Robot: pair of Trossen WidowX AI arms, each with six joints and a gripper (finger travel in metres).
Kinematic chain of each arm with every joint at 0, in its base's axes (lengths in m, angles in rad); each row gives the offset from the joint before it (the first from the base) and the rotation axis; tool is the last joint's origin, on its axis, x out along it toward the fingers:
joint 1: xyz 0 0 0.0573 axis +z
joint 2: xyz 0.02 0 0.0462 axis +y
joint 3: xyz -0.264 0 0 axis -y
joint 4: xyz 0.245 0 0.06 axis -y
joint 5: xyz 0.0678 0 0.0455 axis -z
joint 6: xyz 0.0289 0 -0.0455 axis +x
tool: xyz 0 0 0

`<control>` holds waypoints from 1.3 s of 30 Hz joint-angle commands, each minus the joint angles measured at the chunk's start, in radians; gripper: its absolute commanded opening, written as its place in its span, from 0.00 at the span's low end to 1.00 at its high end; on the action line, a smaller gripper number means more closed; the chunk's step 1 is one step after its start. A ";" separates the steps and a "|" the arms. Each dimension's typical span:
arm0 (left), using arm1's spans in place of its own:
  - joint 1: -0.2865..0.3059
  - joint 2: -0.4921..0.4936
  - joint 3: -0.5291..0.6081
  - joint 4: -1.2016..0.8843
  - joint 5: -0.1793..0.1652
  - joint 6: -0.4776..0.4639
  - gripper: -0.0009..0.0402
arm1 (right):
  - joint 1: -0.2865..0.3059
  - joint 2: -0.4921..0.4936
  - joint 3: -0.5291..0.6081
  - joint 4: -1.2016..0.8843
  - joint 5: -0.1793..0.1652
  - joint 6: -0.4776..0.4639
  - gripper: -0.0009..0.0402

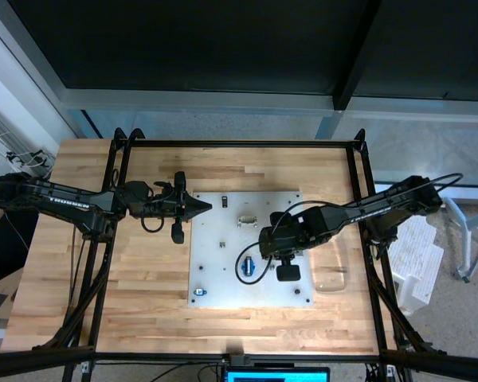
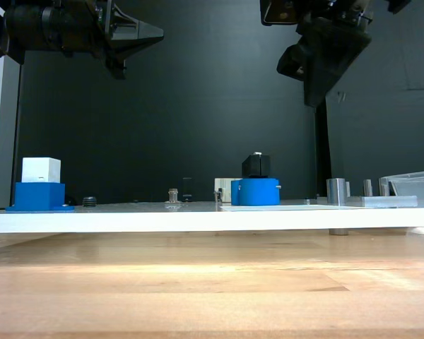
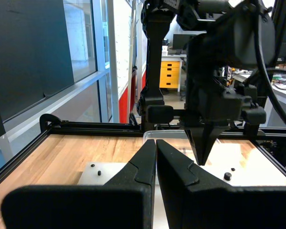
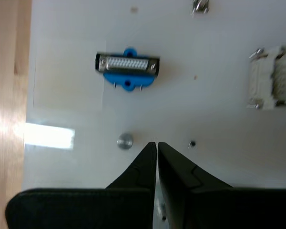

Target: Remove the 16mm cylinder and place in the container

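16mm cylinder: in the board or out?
In: 16mm cylinder stands upright in the white board, ungripped. Right gripper hovers shut above the board close by; left gripper, shut, is high over the board's left edge.

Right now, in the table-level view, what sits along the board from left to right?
Along it: blue block topped with a white cube → blue round holder → 16mm cylinder → container. Overhead, shut: left gripper between block and holder, right gripper between holder and cylinder.
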 commanded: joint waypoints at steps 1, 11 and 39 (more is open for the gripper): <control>0.000 0.000 0.000 0.000 0.000 0.000 0.02 | 0.006 0.027 0.018 -0.043 -0.004 0.011 0.11; 0.000 0.000 0.000 0.000 0.000 0.000 0.02 | 0.021 0.064 0.016 -0.056 -0.005 0.034 0.41; 0.000 0.000 0.000 0.000 0.000 0.000 0.02 | 0.061 0.200 0.001 0.019 0.002 0.034 0.61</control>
